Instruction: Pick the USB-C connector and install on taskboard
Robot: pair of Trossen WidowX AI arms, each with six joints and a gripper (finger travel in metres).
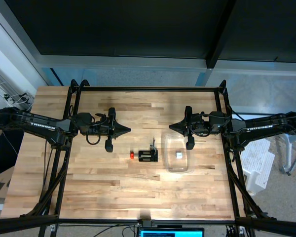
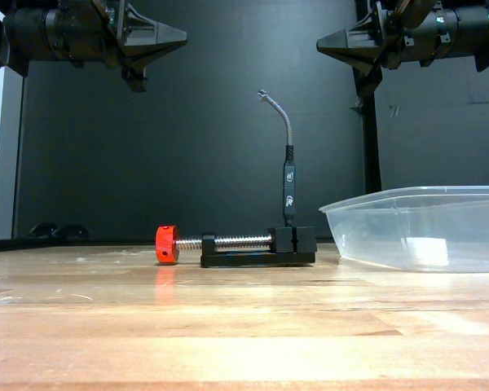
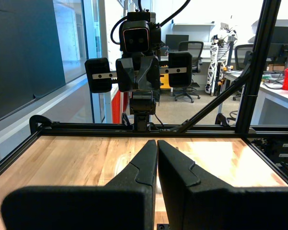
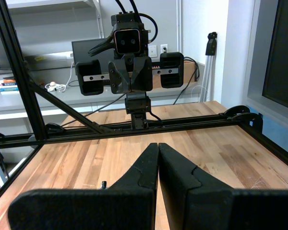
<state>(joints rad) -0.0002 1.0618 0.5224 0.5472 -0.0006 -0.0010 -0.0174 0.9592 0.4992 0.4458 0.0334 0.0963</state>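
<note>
USB-C connector [image 2: 288, 183] stands upright, its bottom end in the taskboard [image 2: 257, 247], thin metal tail bending over at the top. Taskboard lies flat approx mid-surface [image 1: 113, 187], with its orange-red knob [image 2: 167, 244] on the 9 o'clock end in the high view. Clear tray [image 2: 416, 228] sits just beside the board at 3 o'clock, w/ a small white piece [image 1: 178, 154] inside. Left claw [image 1: 129, 130] hangs well above the surface at approx 10 o'clock from the board, clenched, tips together, holding nothing. Right claw [image 1: 169, 128] is at approx 1 o'clock, high over the tray's far end, also clenched & empty.
</note>
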